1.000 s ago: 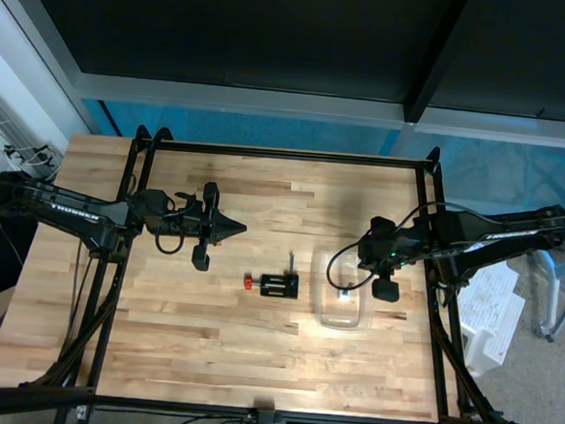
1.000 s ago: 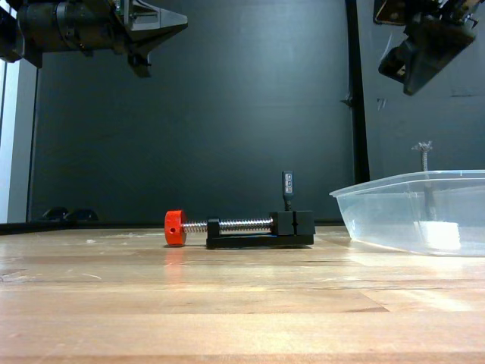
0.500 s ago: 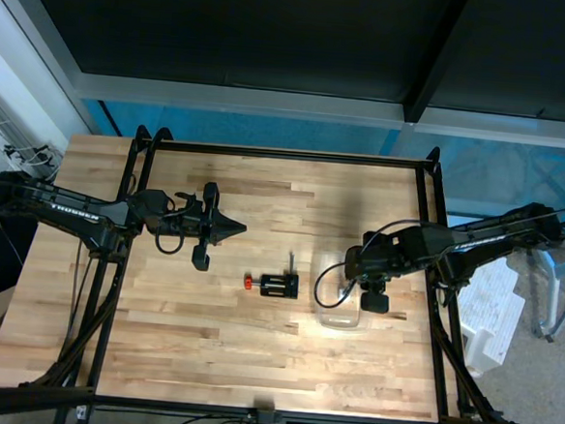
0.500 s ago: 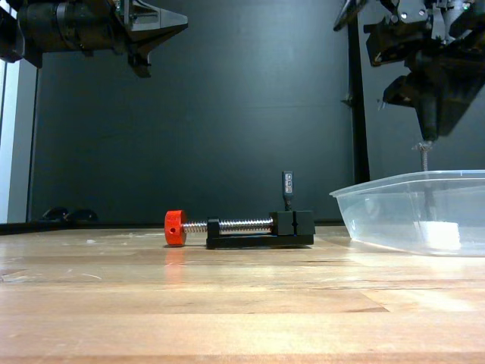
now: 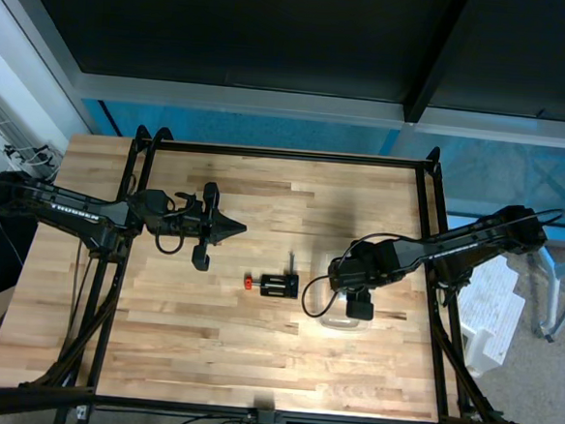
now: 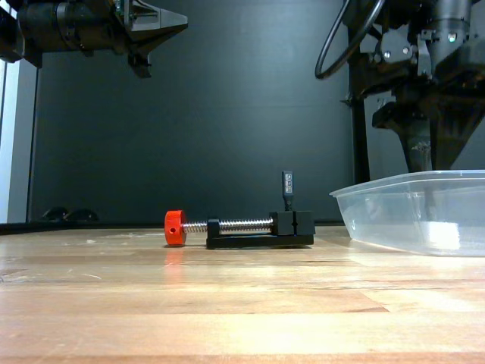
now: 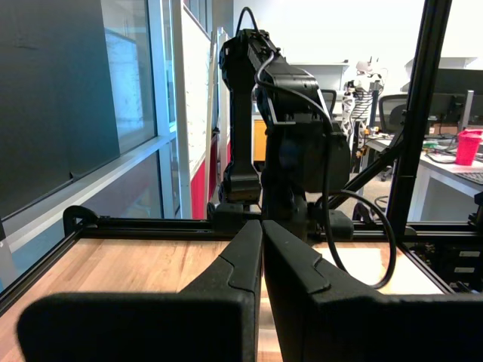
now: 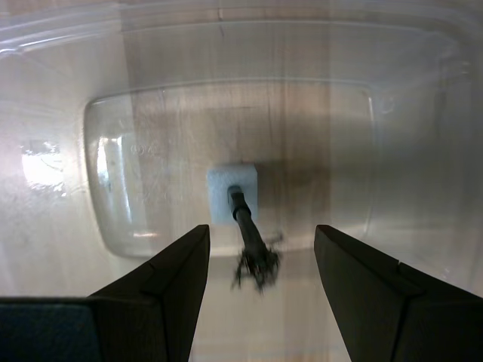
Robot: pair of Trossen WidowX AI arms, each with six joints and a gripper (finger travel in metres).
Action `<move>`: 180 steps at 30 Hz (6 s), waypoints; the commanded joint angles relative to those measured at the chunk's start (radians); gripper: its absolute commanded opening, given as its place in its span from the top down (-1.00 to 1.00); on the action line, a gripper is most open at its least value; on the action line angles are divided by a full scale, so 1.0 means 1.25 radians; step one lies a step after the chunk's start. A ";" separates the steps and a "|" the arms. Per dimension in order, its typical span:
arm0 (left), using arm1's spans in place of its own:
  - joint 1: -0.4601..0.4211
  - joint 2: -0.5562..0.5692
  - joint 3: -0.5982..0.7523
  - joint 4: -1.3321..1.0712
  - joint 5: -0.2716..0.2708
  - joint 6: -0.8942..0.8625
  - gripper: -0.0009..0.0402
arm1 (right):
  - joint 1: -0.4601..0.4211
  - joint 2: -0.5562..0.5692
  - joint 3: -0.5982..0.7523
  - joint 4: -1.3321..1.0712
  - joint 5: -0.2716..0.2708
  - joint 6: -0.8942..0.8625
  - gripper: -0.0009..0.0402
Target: Pick the usb-c connector and install on the hub
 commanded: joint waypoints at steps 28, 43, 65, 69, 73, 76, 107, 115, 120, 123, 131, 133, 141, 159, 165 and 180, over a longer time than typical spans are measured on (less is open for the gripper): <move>0.000 0.000 0.000 0.000 0.000 0.000 0.96 | 0.012 0.059 -0.056 0.108 0.000 -0.002 0.26; 0.000 0.000 0.000 0.000 0.000 0.000 0.96 | 0.012 0.059 -0.056 0.105 -0.001 -0.002 0.97; 0.000 0.000 0.000 0.000 0.000 0.000 0.96 | 0.010 -0.012 0.098 -0.085 -0.006 0.002 0.96; 0.000 0.000 0.000 0.000 0.000 0.000 0.96 | 0.009 -0.012 0.152 -0.105 0.009 0.046 0.96; 0.000 0.000 0.000 0.000 0.000 0.000 0.96 | 0.009 -0.008 0.176 -0.102 0.021 0.062 0.96; 0.000 0.000 0.000 0.000 0.000 0.000 0.96 | 0.009 -0.008 0.177 -0.092 0.021 0.065 0.96; 0.000 0.000 0.000 0.000 0.000 0.000 0.96 | -0.017 0.097 0.268 -0.080 0.013 0.020 0.96; 0.000 0.000 0.000 0.000 0.000 0.000 0.96 | -0.034 0.181 0.357 -0.099 0.010 -0.031 0.96; 0.000 0.000 0.000 0.000 0.000 0.000 0.96 | -0.046 0.230 0.411 -0.112 -0.007 -0.054 0.96; 0.000 0.000 0.000 0.000 0.000 0.000 0.96 | -0.049 0.252 0.437 -0.114 -0.007 -0.068 0.96; 0.000 0.000 0.000 0.000 0.000 0.000 0.96 | -0.063 0.308 0.510 -0.132 -0.007 -0.078 0.96; 0.000 0.000 0.000 0.000 0.000 0.000 0.96 | -0.065 0.317 0.522 -0.134 -0.008 -0.082 0.96; 0.000 0.000 0.000 0.000 0.000 0.000 0.96 | -0.074 0.337 0.541 -0.124 -0.008 -0.090 0.96; 0.000 0.000 0.000 0.000 0.000 0.000 0.96 | -0.083 0.363 0.559 -0.117 -0.008 -0.099 0.96; 0.000 0.000 0.000 0.000 0.000 0.000 0.96 | -0.084 0.363 0.559 -0.116 -0.008 -0.099 0.96; 0.000 0.000 0.000 0.000 0.000 0.000 0.96 | -0.084 0.363 0.559 -0.116 -0.008 -0.098 0.96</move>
